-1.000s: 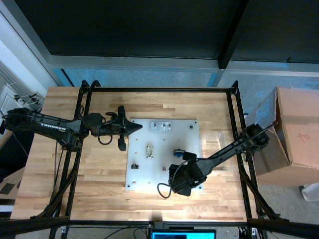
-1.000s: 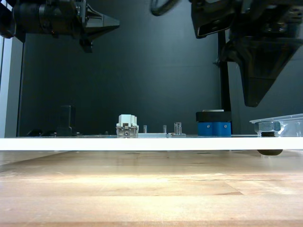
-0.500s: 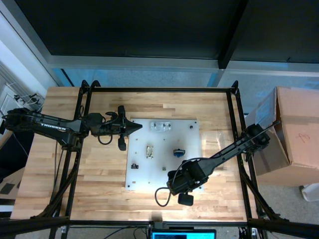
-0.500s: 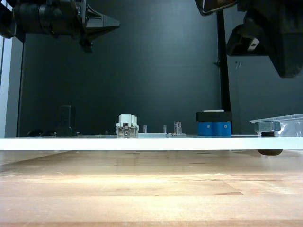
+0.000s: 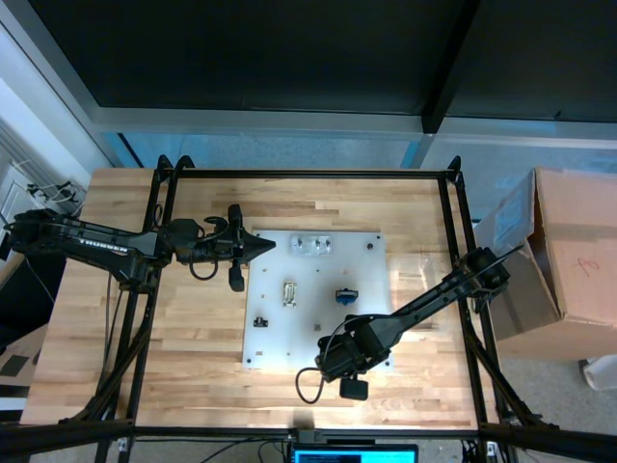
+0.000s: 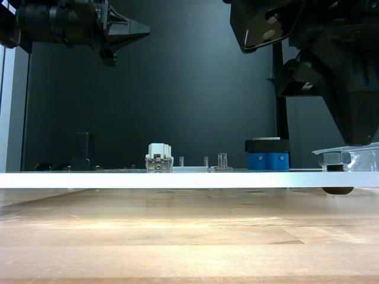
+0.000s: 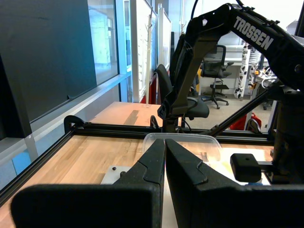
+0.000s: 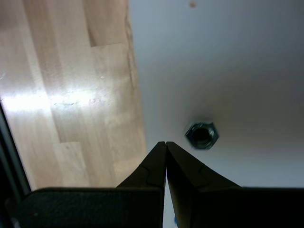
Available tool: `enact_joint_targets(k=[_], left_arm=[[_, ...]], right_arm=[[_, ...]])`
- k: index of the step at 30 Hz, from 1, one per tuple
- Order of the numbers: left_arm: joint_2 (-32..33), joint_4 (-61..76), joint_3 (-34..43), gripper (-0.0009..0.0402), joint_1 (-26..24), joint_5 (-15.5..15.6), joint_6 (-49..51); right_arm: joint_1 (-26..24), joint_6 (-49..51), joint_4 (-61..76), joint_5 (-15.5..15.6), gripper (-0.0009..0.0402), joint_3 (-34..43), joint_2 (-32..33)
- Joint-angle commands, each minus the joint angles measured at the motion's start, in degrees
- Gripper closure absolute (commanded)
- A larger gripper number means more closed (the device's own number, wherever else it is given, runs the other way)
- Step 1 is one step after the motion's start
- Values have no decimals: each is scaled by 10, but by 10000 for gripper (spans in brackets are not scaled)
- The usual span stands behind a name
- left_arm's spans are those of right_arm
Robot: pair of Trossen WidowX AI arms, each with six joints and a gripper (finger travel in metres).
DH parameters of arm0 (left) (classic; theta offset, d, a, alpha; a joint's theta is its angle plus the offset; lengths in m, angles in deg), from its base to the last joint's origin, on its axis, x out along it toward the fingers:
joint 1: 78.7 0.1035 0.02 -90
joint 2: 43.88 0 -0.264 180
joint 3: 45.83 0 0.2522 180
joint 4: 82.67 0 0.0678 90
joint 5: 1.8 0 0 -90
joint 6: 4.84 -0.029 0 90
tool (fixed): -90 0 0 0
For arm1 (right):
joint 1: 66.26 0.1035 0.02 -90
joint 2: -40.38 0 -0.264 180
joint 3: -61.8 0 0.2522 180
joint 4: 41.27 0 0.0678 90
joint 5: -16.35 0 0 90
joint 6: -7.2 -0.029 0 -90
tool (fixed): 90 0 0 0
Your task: Unfasten the M12 nut and place it in the container
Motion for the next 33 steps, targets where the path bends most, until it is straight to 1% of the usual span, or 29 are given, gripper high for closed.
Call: enact_joint_targets(k=[1,8,15,17,21,24,30,33], left_arm=[[0,0,0,393,0,0,0],[0,0,0,393,0,0,0],[0,0,0,393,0,0,0],[0,0,0,393,0,0,0],[0,0,0,393,0,0,0],[0,0,0,393,0,0,0],[0,0,0,393,0,0,0],[0,0,0,393,0,0,0]], right_arm=[[1,0,-3,0,393,-5,0],[1,-3,-24,0,393,-26,0],[1,-5,-27,-2,393,-29,0],[1,-5,-25,-11,393,-30,0],[1,-5,-25,-19,393,-33,0],[1,-6,-25,-33,393,-33,0],[1,-5,-24,-33,393,-33,0],[1,-5,-19,-41,393,-33,0]])
